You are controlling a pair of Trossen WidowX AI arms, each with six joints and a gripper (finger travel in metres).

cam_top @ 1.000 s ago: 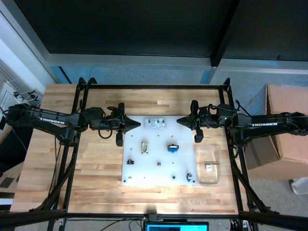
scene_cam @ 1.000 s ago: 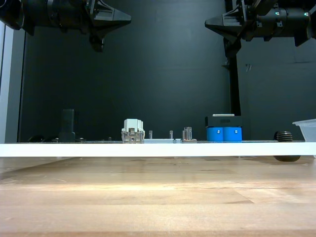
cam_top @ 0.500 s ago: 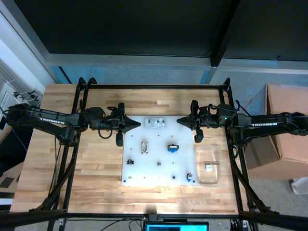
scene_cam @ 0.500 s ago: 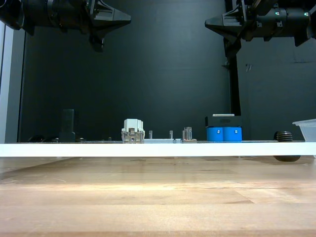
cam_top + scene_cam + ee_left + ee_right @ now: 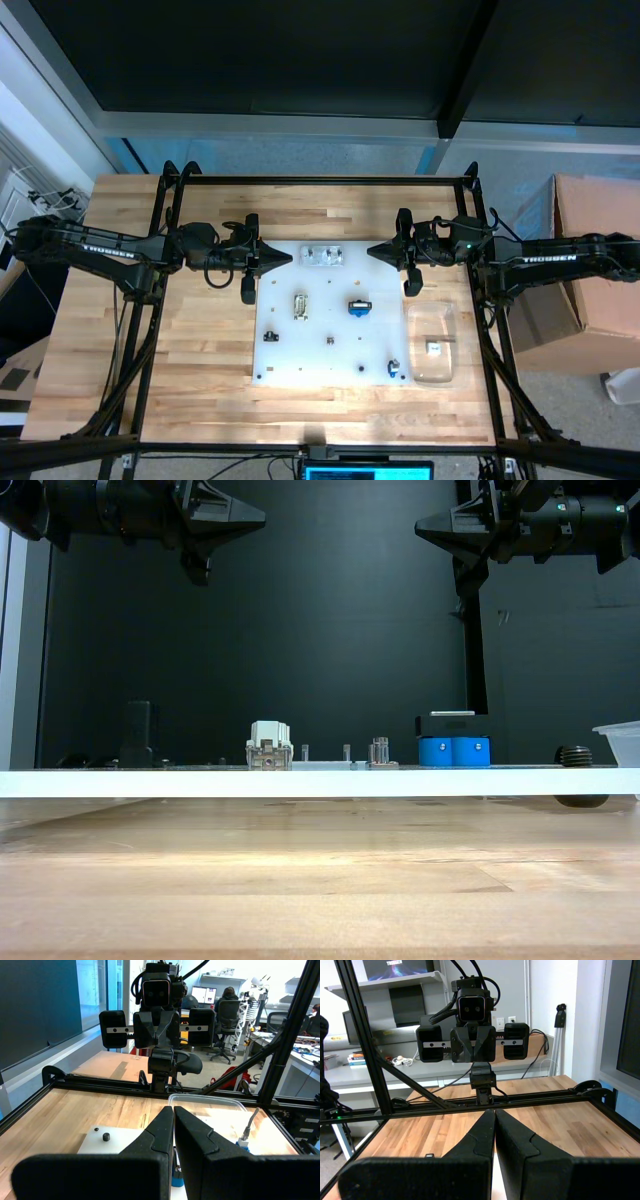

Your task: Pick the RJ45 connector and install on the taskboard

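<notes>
The connector [image 5: 248, 1128] stands upright in the small blue jack [image 5: 242, 1144] at the white board's [image 5: 283, 358] near right corner, its grey boot and cable pointing up. From above, a grey piece [image 5: 393, 366] covers that jack. Whether it is fully seated I cannot tell. The clear tray [image 5: 432, 312] holds only the white block [image 5: 434, 348]. My left gripper [image 5: 288, 258] hangs shut and empty high over the board's far left edge. My right gripper [image 5: 370, 251] hangs shut and empty high over the far right edge. Both fingertip pairs [image 5: 173, 1108] [image 5: 495, 1110] are closed together.
Other fittings sit on the board: a blue socket [image 5: 359, 307], a grey connector block [image 5: 299, 306] and a clear part [image 5: 322, 257]. A black frame [image 5: 320, 181] rings the wooden table. A cardboard box [image 5: 595, 270] stands off the right side.
</notes>
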